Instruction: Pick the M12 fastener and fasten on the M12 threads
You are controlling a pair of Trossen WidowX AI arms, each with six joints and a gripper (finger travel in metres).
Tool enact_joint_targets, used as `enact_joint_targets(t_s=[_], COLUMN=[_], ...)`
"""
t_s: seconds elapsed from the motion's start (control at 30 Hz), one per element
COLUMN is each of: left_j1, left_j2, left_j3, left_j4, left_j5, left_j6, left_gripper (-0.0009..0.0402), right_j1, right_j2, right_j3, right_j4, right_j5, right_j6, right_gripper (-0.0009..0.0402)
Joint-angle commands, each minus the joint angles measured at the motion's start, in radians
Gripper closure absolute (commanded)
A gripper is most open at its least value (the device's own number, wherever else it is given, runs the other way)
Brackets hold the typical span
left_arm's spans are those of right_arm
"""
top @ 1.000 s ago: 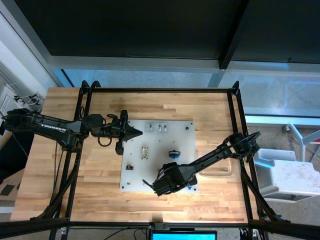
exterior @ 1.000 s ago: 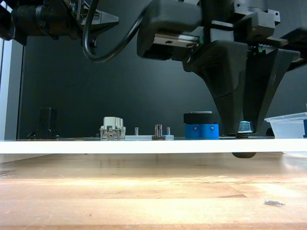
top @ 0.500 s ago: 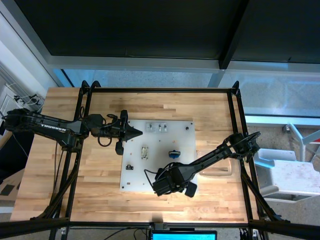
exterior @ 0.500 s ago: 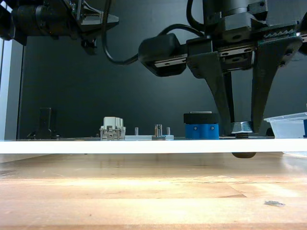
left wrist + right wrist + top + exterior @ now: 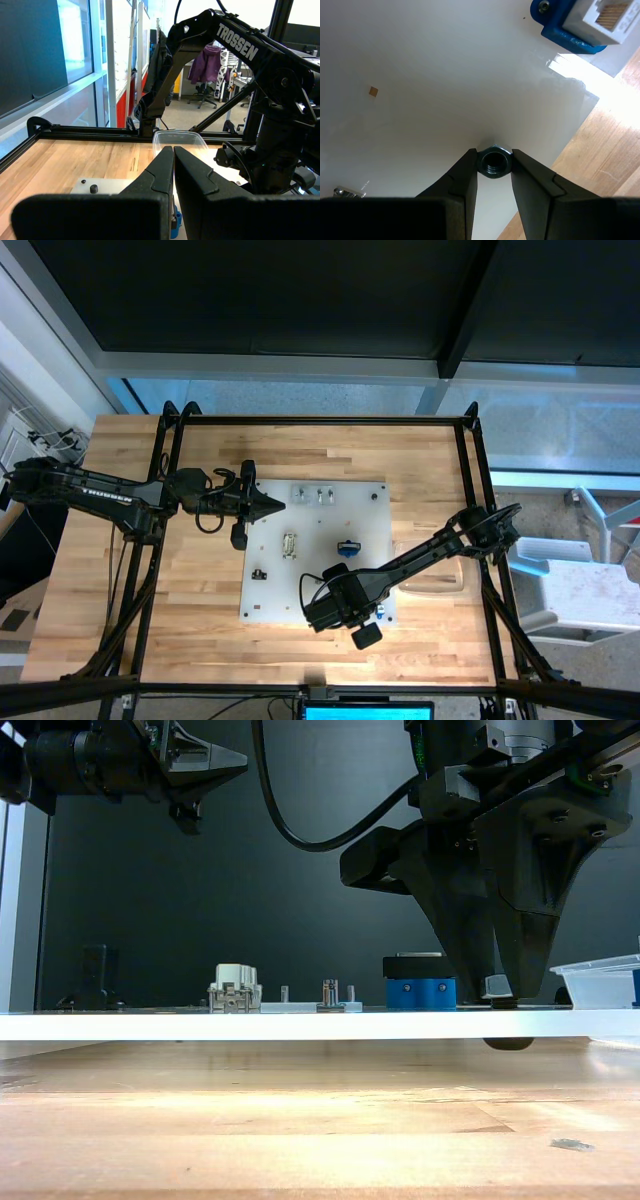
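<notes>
Closer, unlike overhead: nut (image 5: 494, 164) in right gripper (image 5: 494, 155); left gripper (image 5: 173, 150) aloft.

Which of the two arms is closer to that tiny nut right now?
The right. The right gripper holds the nut clamped, low at the white board's near right edge. The left gripper hangs shut above the board's far left part, well apart from it.

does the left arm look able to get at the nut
Probably not. The right gripper is shut on the nut at the board's near right edge, closing it in, while the shut left gripper hangs above the board's far left edge.
</notes>
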Motion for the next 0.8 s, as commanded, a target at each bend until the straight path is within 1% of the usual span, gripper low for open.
enact_joint_targets(t_s=[0.03, 0.8], left_j1=[0.0, 0.0], left_j2=[0.0, 0.0], left_j3=[0.0, 0.0], left_j4=[0.0, 0.0], left_j5=[0.0, 0.0], left_j6=[0.0, 0.0], left_gripper=[0.0393, 0.0393], right_j1=[0.001, 0.002], right_j2=[0.0, 0.0], right_j3=[0.0, 0.0], right_j4=[-0.002, 0.009], right_j5=[-0.003, -0.003], right_j6=[-0.003, -0.01], right_gripper=[0.0377, 0.0377])
